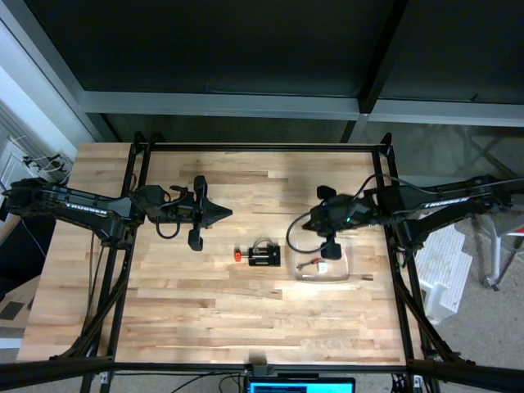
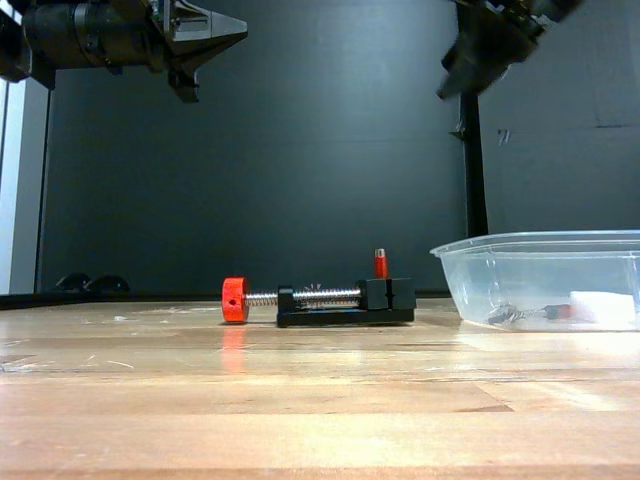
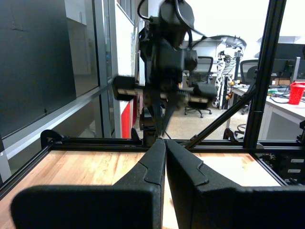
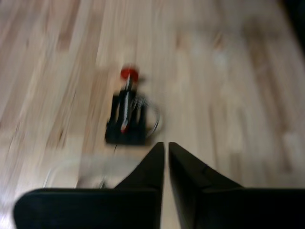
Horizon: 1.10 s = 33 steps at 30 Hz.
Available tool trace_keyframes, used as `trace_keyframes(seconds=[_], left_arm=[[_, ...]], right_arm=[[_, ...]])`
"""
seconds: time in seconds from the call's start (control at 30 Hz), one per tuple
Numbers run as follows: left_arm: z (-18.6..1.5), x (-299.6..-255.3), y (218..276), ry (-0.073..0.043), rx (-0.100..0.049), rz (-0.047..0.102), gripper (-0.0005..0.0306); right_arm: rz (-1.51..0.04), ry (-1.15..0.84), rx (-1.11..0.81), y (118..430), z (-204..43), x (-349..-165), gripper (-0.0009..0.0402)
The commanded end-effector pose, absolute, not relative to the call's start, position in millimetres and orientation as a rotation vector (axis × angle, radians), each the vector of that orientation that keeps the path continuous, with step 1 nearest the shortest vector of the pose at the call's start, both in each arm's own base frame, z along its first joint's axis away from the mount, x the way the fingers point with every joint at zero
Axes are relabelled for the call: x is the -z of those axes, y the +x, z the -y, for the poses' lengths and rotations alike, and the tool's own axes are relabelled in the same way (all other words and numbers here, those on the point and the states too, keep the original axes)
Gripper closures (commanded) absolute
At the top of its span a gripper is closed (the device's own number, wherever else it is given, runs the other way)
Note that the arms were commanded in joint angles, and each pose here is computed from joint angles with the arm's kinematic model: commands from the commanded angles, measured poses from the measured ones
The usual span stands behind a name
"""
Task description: Remove the RCA connector from the receptacle and place in the container
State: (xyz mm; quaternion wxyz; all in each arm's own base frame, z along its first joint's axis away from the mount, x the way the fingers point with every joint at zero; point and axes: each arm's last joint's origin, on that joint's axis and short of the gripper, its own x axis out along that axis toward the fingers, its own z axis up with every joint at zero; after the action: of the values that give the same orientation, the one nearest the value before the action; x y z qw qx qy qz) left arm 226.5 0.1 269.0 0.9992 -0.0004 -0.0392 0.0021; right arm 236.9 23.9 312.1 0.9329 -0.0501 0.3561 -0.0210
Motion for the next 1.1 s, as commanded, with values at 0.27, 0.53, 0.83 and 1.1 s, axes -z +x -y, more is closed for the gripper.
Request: trace_keyframes(seconds=[0.27, 0.53, 0.83, 1.1], left_arm=[[-0.1, -269.0, 226.5, -0.001, -0.004, 0.078, 0.0300], [-0.1, -269.0, 226.5, -0.001, -0.004, 0.078, 0.0300], [-0.1, -269.0, 226.5, -0.001, -0.004, 0.078, 0.0300], [-0.2, -269.0, 226.5, -0.001, -0.004, 0.078, 0.0300]], right_arm=[[-0.405, -0.104, 0.059, 247.4, -10.2, -339.7, 0.0393], [-0.252, -0.076, 0.020, 250.0, -11.3, -333.4, 0.0393], [-0.070, -0.042, 0.030, 249.4, -10.1, -316.7, 0.0393], [-0.018, -0.002, 0.008, 246.8, -5.5, -296.0, 0.0393]])
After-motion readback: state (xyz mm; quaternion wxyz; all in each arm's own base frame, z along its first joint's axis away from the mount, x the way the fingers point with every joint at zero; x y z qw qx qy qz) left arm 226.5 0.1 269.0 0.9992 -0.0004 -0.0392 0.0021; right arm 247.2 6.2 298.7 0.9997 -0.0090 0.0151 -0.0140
